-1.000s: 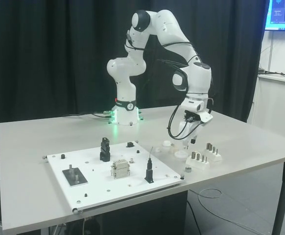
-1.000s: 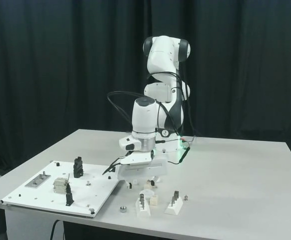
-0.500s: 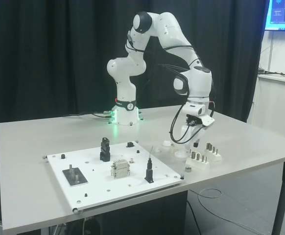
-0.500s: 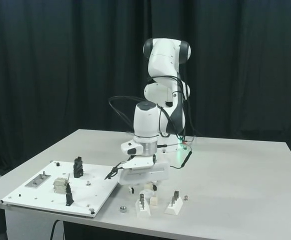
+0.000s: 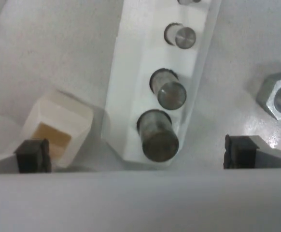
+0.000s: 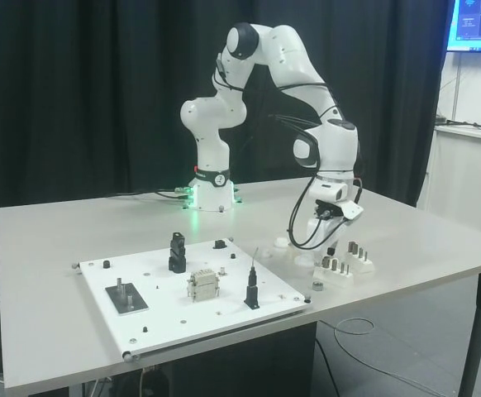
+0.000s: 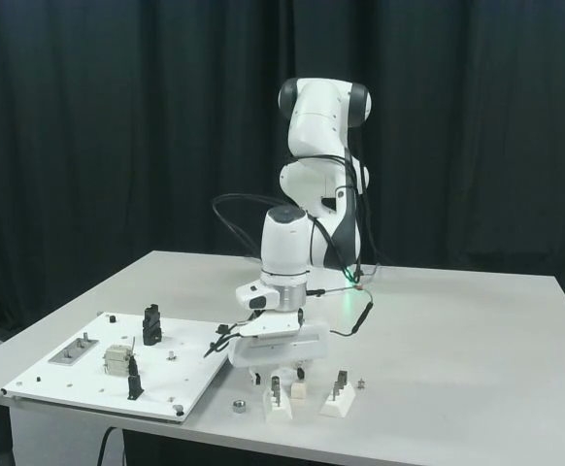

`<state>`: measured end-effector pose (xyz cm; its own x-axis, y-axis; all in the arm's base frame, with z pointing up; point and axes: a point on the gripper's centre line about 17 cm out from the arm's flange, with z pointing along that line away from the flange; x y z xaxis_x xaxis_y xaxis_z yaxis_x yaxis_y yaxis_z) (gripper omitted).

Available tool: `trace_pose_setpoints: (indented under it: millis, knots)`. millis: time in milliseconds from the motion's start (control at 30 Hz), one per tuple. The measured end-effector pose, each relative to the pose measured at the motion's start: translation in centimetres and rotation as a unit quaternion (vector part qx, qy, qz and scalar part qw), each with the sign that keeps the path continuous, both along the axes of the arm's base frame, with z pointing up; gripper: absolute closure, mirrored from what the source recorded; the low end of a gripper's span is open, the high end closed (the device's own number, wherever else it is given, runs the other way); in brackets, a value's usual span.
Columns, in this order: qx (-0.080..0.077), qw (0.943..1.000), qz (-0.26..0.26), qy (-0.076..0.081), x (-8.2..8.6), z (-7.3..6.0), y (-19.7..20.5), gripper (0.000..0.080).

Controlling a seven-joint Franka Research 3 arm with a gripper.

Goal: Pick round peg 4.

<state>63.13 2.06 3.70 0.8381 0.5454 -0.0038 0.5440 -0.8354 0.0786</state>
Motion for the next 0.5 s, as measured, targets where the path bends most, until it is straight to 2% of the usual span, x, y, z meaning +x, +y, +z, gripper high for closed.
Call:
trace_pose_setpoints:
  millis: [500]
  knots:
    - [-0.001, 1.0, 0.0, -0.005, 0.82, -0.16, -0.13, 0.0003]
